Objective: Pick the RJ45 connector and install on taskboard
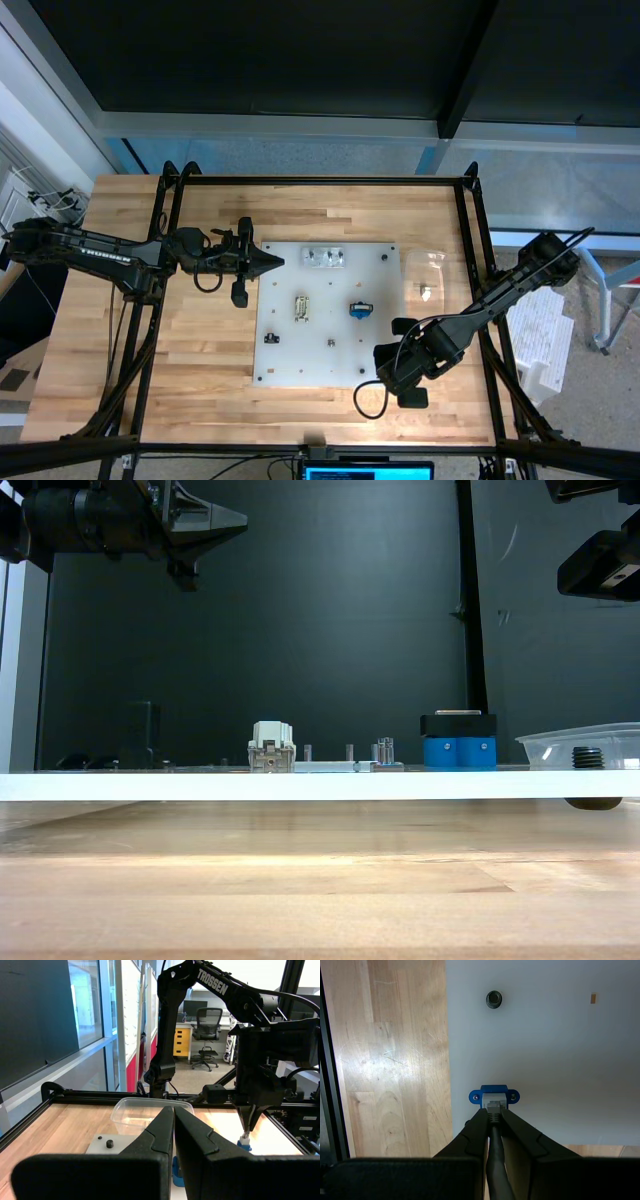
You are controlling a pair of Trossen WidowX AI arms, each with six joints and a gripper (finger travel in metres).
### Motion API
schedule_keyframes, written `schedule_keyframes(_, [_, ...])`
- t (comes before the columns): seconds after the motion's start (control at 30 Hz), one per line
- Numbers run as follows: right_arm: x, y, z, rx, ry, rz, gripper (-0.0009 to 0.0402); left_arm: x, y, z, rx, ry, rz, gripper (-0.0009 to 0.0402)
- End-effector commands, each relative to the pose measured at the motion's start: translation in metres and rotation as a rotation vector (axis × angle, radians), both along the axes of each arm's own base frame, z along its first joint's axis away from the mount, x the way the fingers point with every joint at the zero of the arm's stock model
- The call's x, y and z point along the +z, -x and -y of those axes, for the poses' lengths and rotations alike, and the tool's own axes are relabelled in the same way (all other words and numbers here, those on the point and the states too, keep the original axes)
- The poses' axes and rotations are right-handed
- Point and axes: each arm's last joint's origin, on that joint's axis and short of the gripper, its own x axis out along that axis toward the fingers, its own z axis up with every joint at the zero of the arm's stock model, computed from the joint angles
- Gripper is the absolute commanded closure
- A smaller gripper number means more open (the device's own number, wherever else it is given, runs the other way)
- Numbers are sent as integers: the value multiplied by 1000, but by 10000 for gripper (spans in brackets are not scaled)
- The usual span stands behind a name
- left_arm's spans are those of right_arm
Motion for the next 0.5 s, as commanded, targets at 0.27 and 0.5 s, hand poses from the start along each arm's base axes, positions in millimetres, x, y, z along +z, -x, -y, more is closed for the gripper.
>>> schedule_keyframes(0.27, [-1, 0, 0, -1, 3, -5, 393, 0, 0, 0, 0, 0, 0, 393])
schedule_keyframes(0.5, [2, 0, 0, -1, -2, 1, 364, 0, 0, 0, 0, 0, 0, 393])
